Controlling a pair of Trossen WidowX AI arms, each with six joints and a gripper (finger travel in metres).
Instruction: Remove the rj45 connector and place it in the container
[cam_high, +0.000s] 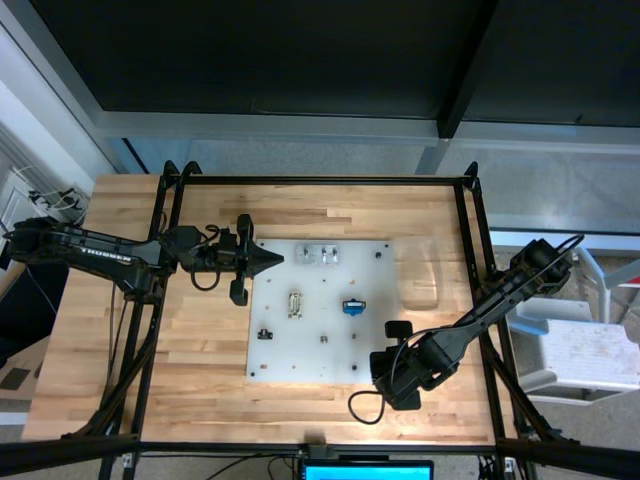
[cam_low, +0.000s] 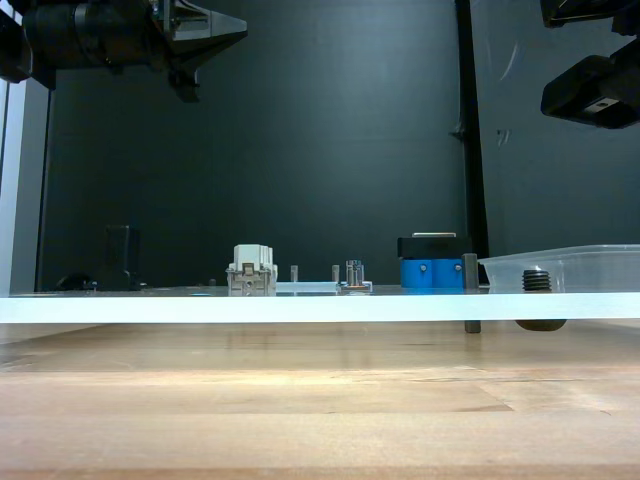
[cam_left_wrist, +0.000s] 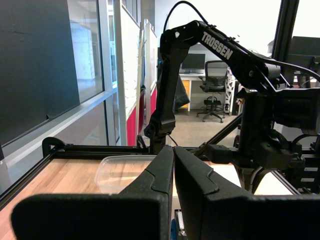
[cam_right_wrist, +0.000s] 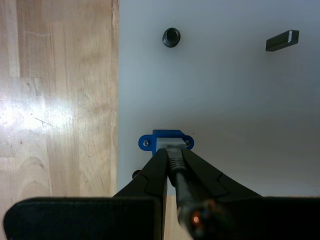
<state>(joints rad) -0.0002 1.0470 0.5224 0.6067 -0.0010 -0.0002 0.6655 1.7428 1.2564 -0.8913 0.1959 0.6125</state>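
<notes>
In the right wrist view my right gripper is shut on the rj45 connector, a small dark plug with a short cable stub. Beyond the tips lies the small blue socket on the white board. Seen from above, the right gripper hangs over the board's right part, just right of the blue socket. It is raised well above the board. The container, a clear tub, stands on the table right of the board. My left gripper is shut and empty, held high over the board's left edge.
The white board carries a beige connector, clear fittings at the back and a small black part. A blue block shows at table height. Black frame rails run along the sides.
</notes>
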